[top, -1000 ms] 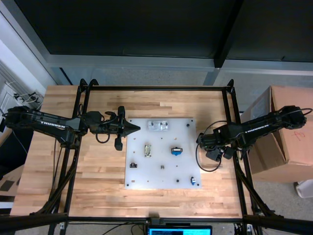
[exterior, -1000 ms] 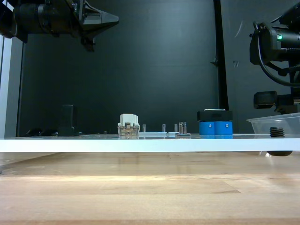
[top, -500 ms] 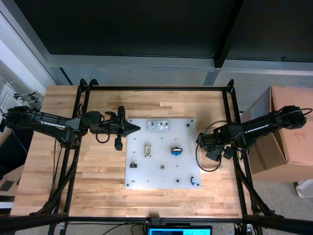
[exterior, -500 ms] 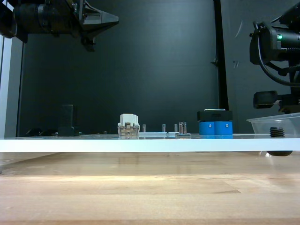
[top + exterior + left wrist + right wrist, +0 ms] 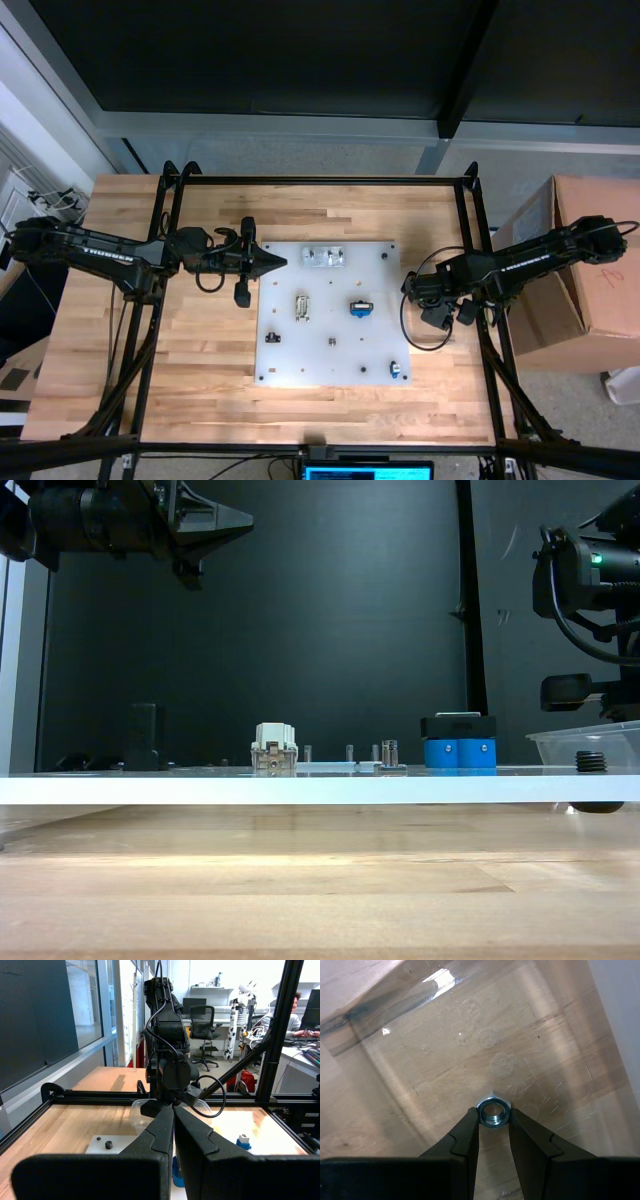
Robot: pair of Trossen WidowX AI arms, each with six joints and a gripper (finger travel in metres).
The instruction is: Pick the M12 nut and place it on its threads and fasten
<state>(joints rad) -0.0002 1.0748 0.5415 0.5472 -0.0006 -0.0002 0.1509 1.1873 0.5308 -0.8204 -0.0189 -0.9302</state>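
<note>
Nothing seems to have moved in the past second: both arms, the board and the nut lie as they did in the earlier high and low views.

Nearest is the wooden table (image 5: 180,380), with the white board (image 5: 300,360) lying flat on it. Near the board's near right edge stands the black stud (image 5: 592,762). Its ribs are bare, so no nut is on it yet.

Just behind the stud in the low view, off the board's right side, sits a clear tray (image 5: 560,742). The right gripper (image 5: 437,316) points down into it. Its own camera shows the silver nut (image 5: 493,1113) down in the tray, hole facing the camera, with one black fingertip (image 5: 470,1125) touching each side. The gripper is pinching the nut. I cannot tell whether the nut rests on the tray floor or is lifted off it. This looks like the grasp that opens the task; carrying, seating and turning all remain.

Farther back, the left gripper (image 5: 270,262) hangs high over the board's far left edge, pointing toward the right arm, its fingers (image 5: 200,1140) pressed together on nothing. It is probably parked there to keep clear.
</note>
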